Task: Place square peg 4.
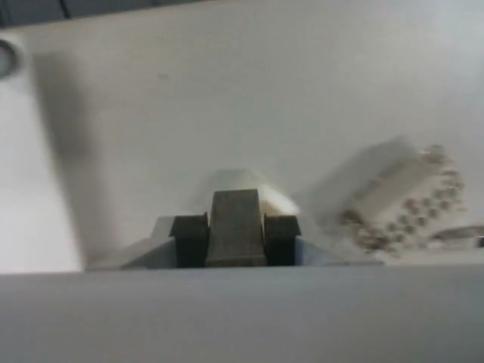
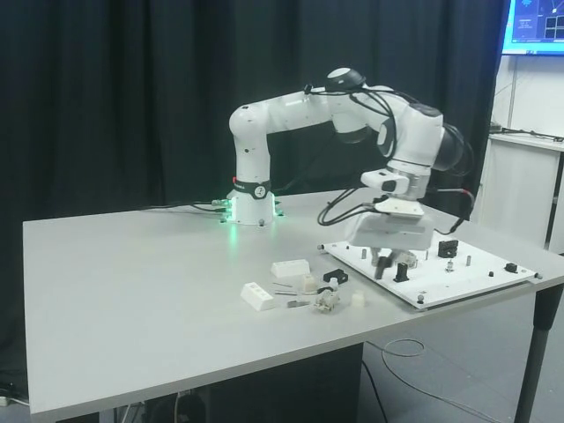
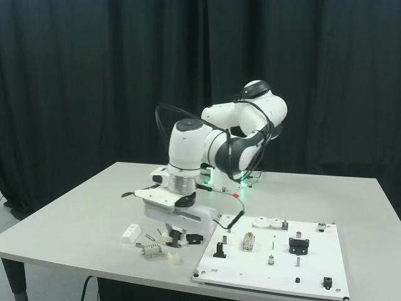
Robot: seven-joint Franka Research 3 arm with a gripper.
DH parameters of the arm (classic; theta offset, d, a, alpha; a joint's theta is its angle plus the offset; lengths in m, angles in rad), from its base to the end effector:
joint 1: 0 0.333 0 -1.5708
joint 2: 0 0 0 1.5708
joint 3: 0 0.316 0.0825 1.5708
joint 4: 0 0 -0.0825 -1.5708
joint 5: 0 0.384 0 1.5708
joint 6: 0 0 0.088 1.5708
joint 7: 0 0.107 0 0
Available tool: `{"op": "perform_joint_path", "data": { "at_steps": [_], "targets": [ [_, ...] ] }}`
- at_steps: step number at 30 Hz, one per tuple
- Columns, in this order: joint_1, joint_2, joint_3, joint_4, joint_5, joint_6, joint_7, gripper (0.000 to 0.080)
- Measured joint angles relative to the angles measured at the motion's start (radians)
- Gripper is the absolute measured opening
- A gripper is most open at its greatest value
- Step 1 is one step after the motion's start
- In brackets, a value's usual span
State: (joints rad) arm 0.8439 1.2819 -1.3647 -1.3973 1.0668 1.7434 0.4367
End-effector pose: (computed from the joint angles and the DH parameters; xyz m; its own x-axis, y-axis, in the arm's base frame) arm 0.7114 0.0031 0.2744 0.6183 -0.7798 0.0981 -0.7838 -0.6026 0.1504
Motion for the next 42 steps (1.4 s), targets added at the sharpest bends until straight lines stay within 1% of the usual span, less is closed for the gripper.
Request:
{"op": "perform_joint_path", "data": {
  "at_steps": [4, 7, 16, 21, 26, 31, 38, 42],
  "targets": [
    [0.0, 0.008, -0.017, -0.037, -0.001, 0.015, -0.038, 0.0154],
    [0.0, 0.011, -0.022, -0.065, -0.001, 0.036, -0.052, 0.0154],
    [-0.004, 0.013, -0.028, -0.161, 0.001, 0.124, -0.127, 0.0154],
    [-0.013, 0.017, -0.028, -0.203, 0.016, 0.179, -0.144, 0.0154],
    [-0.031, 0.023, -0.028, -0.236, 0.057, 0.212, -0.163, 0.0154],
    [-0.061, 0.026, -0.024, -0.259, 0.115, 0.232, -0.18, 0.0154],
    [-0.123, 0.027, -0.004, -0.265, 0.19, 0.25, -0.24, 0.0154],
    [-0.158, 0.029, 0.013, -0.263, 0.227, 0.253, -0.274, 0.0154]
  ]
}}
